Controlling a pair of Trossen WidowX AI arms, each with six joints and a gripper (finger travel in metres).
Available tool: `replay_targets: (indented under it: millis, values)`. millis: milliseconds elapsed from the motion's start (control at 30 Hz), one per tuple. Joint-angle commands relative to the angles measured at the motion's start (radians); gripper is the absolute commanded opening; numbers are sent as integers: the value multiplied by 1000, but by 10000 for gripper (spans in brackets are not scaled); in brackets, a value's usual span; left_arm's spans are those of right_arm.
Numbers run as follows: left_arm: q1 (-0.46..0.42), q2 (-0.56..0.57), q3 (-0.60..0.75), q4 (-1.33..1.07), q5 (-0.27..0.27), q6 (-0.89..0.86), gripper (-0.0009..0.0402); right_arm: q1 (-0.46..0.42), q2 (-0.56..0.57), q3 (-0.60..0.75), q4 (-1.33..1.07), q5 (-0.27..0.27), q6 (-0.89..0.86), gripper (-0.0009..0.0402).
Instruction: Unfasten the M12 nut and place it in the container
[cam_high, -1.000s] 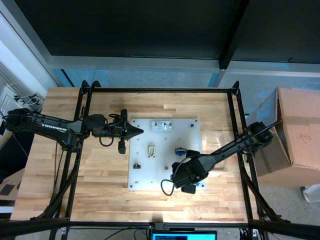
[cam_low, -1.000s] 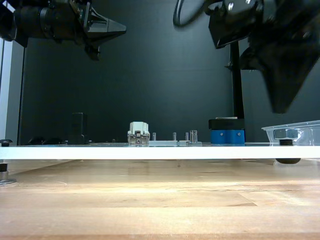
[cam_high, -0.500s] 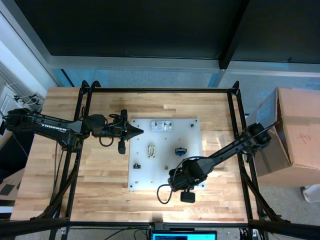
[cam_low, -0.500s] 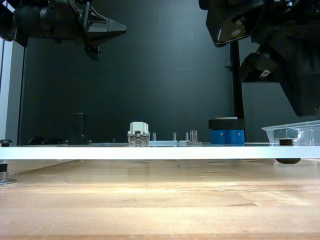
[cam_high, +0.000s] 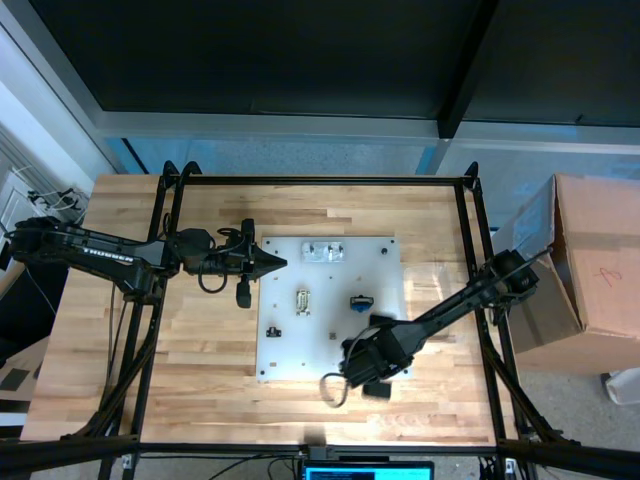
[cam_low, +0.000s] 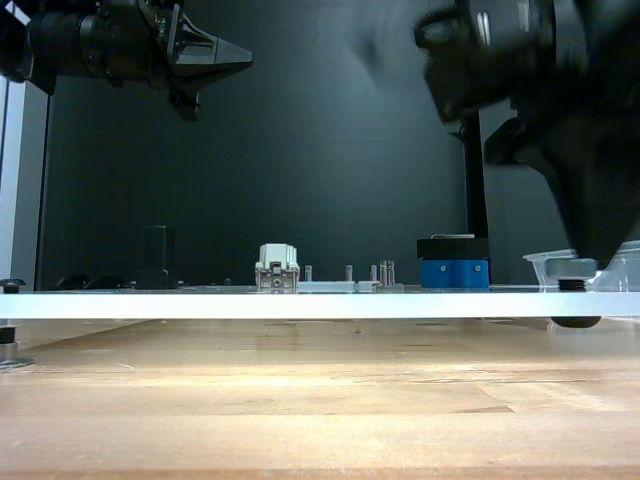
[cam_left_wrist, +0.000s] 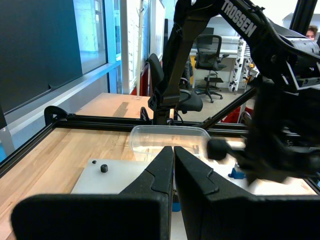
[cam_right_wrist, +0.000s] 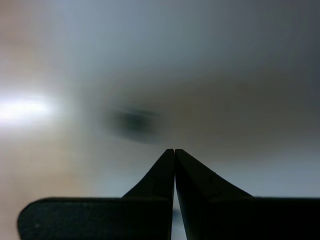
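The M12 nut (cam_low: 562, 267) appears in the low view as a small silver piece sitting on top of its stud (cam_low: 572, 285), at about 5 o'clock on the white board (cam_high: 300, 355). The clear container (cam_left_wrist: 150, 137) lies behind it there. The high view cannot confirm the seat, because the right arm covers that spot.

The right gripper (cam_right_wrist: 174, 151) hangs just above the nut with its tip almost at it. Its jaws are pressed together with nothing between them. The left gripper (cam_left_wrist: 173, 150) sits well apart, raised over the board's 10 o'clock edge and pointing toward 3 o'clock. Its jaws are also together and empty.

The nut is probably light, rigid and smooth-sided. It will not deform, but it is likely to slip if pinched on its corners or only at the jaw tips. The sounder hold is judged to be from above, across two opposite flats, with the jaws parted first and lowered around it rather than onto it (they have no gap for it now).

While threaded it should resist a straight pull and come up only by turning. Once off the ribs, a piece this small could drop or roll across the worktop (cam_high: 200, 340), so the grip should stay firm until it is over the container, at about 3 o'clock of the board.
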Motion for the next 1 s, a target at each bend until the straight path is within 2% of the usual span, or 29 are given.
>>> replay_targets:
  millis: [33,133,267,367,533,633,800,1000]
  values:
    - [0,0,0,1,0,0,0,-4,-29,1,-49,35,26,0]
    - [0,0,0,-5,0,0,0,-3,-55,1,-20,26,39,0]
    - [0,-1,0,-13,0,0,0,-3,-71,3,9,-25,61,0]
    - [0,0,0,-24,0,0,0,-3,-72,21,11,-29,104,0]
    - [0,0,0,-30,0,0,0,-4,-72,68,15,-71,344,13]
    - [0,0,0,-31,0,0,0,-4,-72,78,36,-85,470,45]
    - [0,0,0,-31,0,0,0,-13,-42,77,98,-121,642,125]
    - [0,0,0,-30,0,0,0,-20,21,77,129,-127,729,216]
